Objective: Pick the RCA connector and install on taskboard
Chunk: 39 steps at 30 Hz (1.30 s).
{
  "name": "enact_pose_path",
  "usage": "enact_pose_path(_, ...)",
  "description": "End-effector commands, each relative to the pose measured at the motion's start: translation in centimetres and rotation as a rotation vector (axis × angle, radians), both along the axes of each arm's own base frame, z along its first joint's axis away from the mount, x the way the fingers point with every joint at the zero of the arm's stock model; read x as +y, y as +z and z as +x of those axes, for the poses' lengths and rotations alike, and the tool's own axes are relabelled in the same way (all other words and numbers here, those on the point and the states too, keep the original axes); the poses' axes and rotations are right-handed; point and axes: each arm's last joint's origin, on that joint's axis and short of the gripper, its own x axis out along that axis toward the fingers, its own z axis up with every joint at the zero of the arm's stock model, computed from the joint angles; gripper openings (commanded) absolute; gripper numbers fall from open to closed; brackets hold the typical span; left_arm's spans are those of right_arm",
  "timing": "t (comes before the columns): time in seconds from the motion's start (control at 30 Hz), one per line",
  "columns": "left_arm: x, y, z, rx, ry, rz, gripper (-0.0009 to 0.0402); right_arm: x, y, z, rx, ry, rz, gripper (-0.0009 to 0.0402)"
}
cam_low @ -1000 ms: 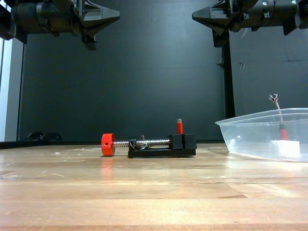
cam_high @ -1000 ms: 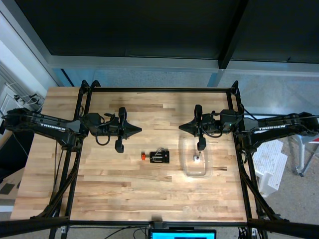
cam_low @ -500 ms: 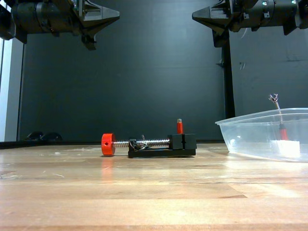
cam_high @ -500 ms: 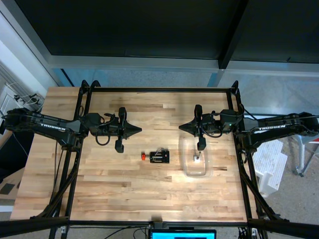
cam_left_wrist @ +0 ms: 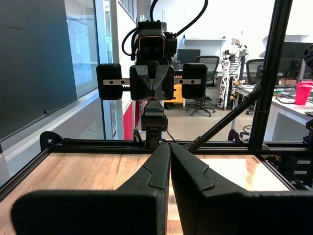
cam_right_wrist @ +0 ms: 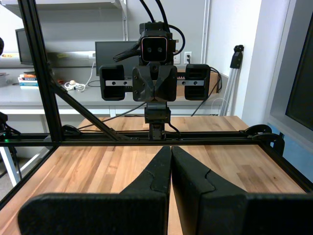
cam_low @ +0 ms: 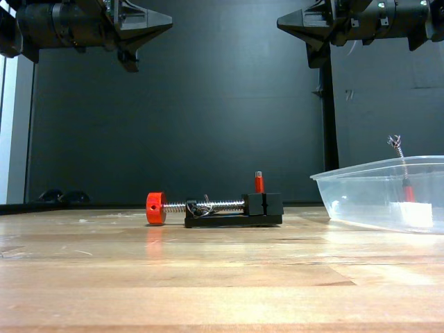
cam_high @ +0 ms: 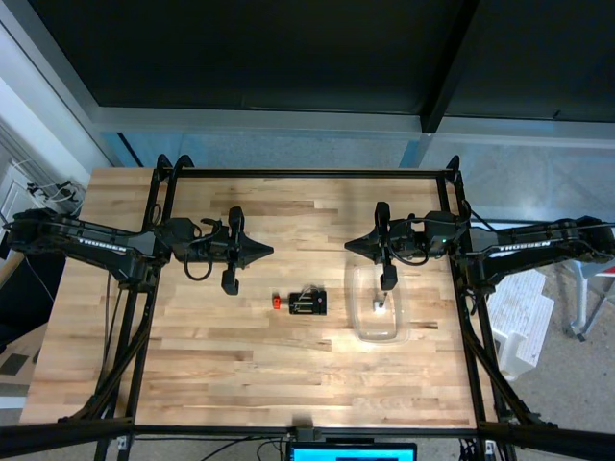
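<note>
Found left end effector [cam_high: 267, 252] held high over the bench [cam_high: 221, 375], well apart from the work, fingers [cam_left_wrist: 157, 164] pressed together and holding nothing; judged parked there to leave the middle free. Found right end effector [cam_high: 350, 246] at like height, facing the left one across the gap, likewise pressed together and empty, just beyond the far end of the tray [cam_high: 358, 328]; judged the nearer of the two to the pick. Located connector [cam_high: 381, 304] inside the tray; noted its red body low beside a white piece [cam_low: 417, 214] and its wire tail [cam_low: 397, 147] above the rim; judged placed there to stop it straying and to offer it from above. Located taskboard [cam_high: 309, 303] flat on the bench between the arms, left of the tray and apart from it, knob [cam_high: 276, 303] turned toward the left arm. Noted a short red post [cam_low: 259, 182] upright on the block; could not tell its purpose. Recorded no contact with any part; judged pick not yet begun. Judged next move to call for spreading the right end effector and descending into the tray, minding the wall and the thin wire.
</note>
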Motion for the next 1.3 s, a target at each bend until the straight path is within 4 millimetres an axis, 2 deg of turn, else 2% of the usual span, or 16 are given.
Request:
enact_pose_path(0.03,0.0,0.0,0.0,0.000,0.000,0.000,0.0000,0.0,0.0,0.0,0.000,0.000,0.000,0.0000)
enact_pose_path(0.7,0.0,0.0,0.0,0.000,0.000,0.000,0.0000,0.0,0.0,0.0,0.000,0.000,0.001,0.0000)
enact_pose_path(0.83,0.0,0.0,0.0,0.000,0.000,0.000,0.0000,0.0,0.0,0.0,0.010,0.001,0.049,0.0000)
enact_pose_path(1.3,0.0,0.0,0.0,0.000,0.000,0.000,0.0000,0.9,0.3,-1.9,0.422,0.025,0.054,0.0000)
